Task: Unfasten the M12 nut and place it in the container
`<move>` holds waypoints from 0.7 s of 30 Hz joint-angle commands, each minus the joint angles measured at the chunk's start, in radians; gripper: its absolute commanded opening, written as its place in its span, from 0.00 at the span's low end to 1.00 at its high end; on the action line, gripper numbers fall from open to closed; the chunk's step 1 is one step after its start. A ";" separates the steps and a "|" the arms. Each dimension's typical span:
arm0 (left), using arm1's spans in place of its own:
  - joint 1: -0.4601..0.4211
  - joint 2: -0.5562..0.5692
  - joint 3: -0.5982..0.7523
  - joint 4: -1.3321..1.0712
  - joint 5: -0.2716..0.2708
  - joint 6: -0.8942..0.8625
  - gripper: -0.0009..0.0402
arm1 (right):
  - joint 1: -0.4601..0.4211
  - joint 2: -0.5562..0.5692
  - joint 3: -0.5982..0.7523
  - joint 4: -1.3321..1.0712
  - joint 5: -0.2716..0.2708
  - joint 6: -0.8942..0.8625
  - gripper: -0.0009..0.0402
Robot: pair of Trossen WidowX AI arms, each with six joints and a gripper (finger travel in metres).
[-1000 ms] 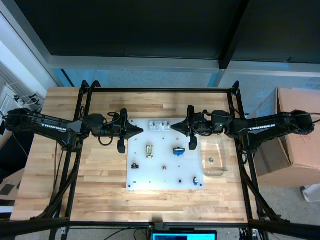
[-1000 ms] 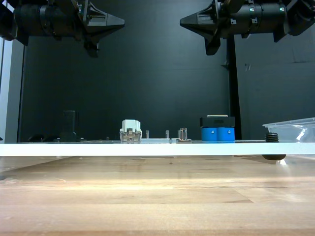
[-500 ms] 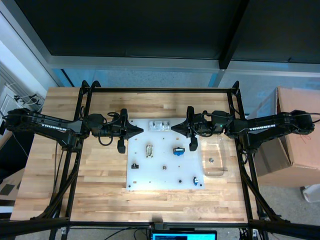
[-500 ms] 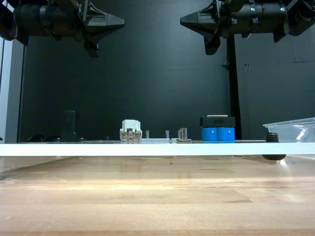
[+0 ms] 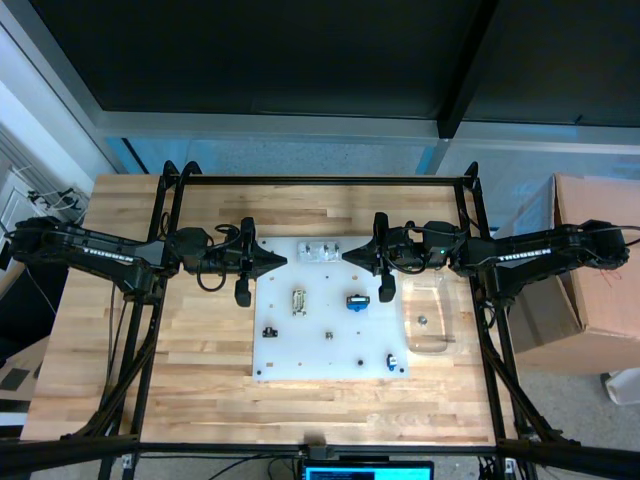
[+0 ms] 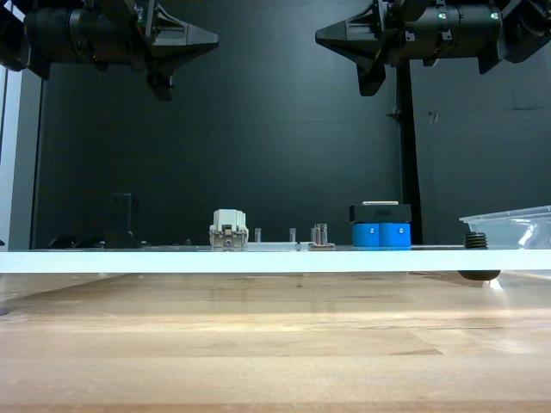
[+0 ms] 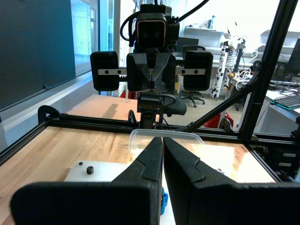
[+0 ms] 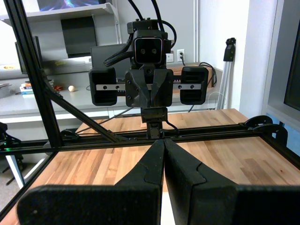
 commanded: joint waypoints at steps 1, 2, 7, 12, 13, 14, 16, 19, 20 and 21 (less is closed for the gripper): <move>0.000 0.000 0.000 0.000 0.000 0.000 0.02 | 0.000 0.000 0.001 -0.001 0.001 0.000 0.02; 0.000 0.000 0.000 0.000 0.000 0.000 0.02 | 0.000 0.000 0.001 -0.001 0.001 0.000 0.02; 0.000 0.000 0.000 0.000 0.000 0.000 0.02 | 0.000 0.000 0.001 -0.005 0.001 0.000 0.02; 0.000 0.000 0.000 0.000 0.000 0.000 0.02 | 0.000 0.000 0.001 -0.011 0.001 0.000 0.02; 0.000 0.000 0.000 0.000 0.000 0.000 0.02 | 0.000 0.000 0.001 -0.011 0.001 0.000 0.02; 0.000 0.000 0.000 0.000 0.000 0.000 0.02 | 0.000 0.000 0.001 -0.013 0.001 0.000 0.02; 0.000 0.000 0.000 0.000 0.000 0.000 0.02 | 0.000 0.000 0.001 -0.019 0.001 0.000 0.02; 0.000 0.000 0.000 0.000 0.000 0.000 0.02 | 0.000 0.000 0.001 -0.040 0.001 0.000 0.02; 0.000 0.000 0.000 0.000 0.000 0.000 0.02 | 0.000 0.000 0.001 -0.047 0.001 0.000 0.02; 0.000 0.000 0.000 0.000 0.000 0.000 0.02 | 0.000 0.000 0.001 -0.053 0.001 0.000 0.02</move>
